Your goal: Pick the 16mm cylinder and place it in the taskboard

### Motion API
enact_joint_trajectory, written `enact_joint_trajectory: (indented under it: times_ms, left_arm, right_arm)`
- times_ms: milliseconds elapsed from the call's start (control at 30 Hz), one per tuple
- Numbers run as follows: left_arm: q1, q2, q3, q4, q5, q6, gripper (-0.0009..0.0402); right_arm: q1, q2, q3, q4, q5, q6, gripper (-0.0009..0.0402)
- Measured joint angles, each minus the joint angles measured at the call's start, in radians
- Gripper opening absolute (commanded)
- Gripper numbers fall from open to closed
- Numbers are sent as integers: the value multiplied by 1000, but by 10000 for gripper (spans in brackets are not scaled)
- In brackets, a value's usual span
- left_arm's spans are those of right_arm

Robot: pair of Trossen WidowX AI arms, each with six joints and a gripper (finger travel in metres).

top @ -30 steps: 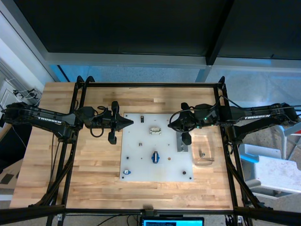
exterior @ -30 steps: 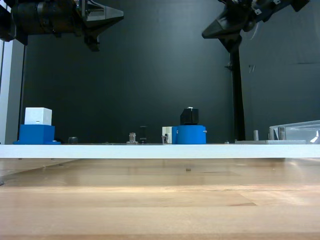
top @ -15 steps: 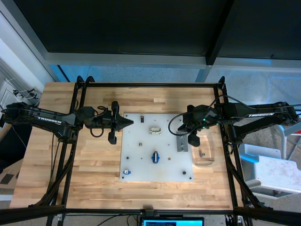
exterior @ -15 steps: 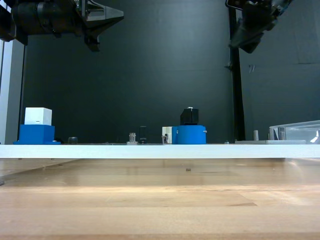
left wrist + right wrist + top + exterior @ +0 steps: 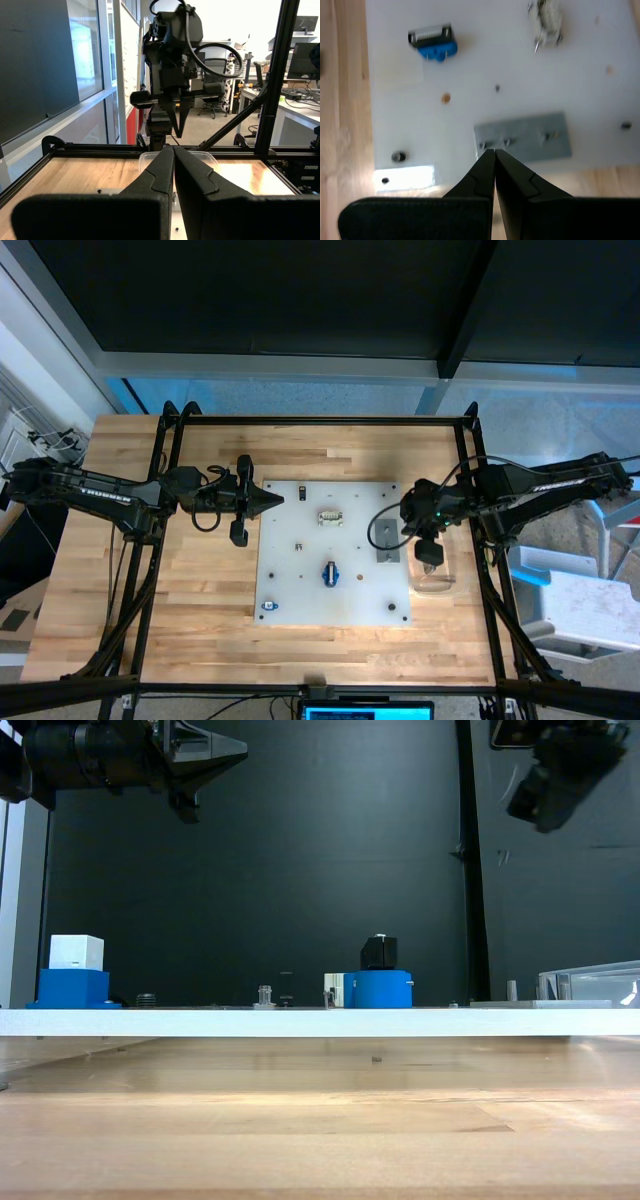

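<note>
High view: wooden table [image 5: 200,590] with the white taskboard [image 5: 300,580] in the middle.
Left gripper [image 5: 278,499]: clenched on nothing, tips pressed together. It is held high over the taskboard's 9 o'clock edge and points toward 3 o'clock.
Right gripper [image 5: 428,558]: pinched closed and holding nothing. It points down, up in the air just off the taskboard's 3 o'clock edge, over the 12 o'clock end of the clear tray [image 5: 440,585].
16mm cylinder: cannot make it out in any view. The right gripper covers part of the tray.
Grey block [image 5: 388,540]: flat on the taskboard by its 3 o'clock edge, just beside the right gripper.
Blue fitting [image 5: 330,573]: near the board centre, toward 6 o'clock.
Beige connector [image 5: 329,516]: toward 12 o'clock of centre.
Clear tray: on the table, just beside the board's 3 o'clock edge.
</note>
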Motion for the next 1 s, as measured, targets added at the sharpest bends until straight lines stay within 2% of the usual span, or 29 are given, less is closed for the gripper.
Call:
enact_joint_trajectory:
  times_ms: [367, 633, 767, 1000]
  left_arm:
    - [0, 0, 0, 0, 0, 0, 0]
    - [0, 0, 0, 0, 0, 0, 0]
    - [0, 0, 0, 0, 0, 0, 0]
    - [0, 0, 0, 0, 0, 0, 0]
  right_arm:
    - [128, 15, 0, -170, 0, 88, 0]
    - [199, 20, -2, -229, 2, 92, 0]
    - [225, 21, -8, -238, 28, 92, 0]
    - [277, 23, -65, -230, 28, 93, 4]
